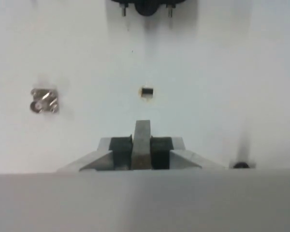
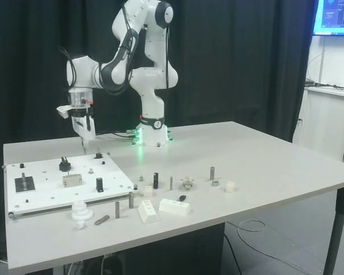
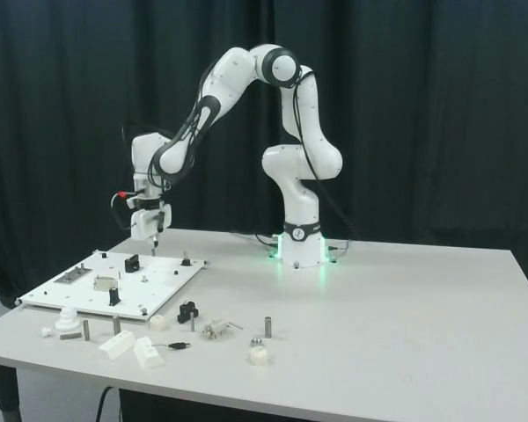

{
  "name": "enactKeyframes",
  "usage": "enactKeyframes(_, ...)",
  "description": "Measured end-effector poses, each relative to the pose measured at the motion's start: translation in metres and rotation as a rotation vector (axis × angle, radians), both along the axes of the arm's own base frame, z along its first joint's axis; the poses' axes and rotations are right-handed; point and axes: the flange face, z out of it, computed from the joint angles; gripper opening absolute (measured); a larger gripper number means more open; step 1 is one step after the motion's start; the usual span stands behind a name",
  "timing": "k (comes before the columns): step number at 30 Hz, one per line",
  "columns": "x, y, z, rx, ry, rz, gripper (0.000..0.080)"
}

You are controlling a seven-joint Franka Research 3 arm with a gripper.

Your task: Place square peg 2.

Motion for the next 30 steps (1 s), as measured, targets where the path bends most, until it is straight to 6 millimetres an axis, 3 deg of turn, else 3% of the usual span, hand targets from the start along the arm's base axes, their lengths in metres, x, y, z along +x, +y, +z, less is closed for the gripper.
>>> enactKeyframes(11,0.001,0.0,0.026,0.008,0.027,-0.006,0.0076)
enactKeyframes(30,0.004,-0.001,0.041,-0.011,0.052,-0.024,0.0076)
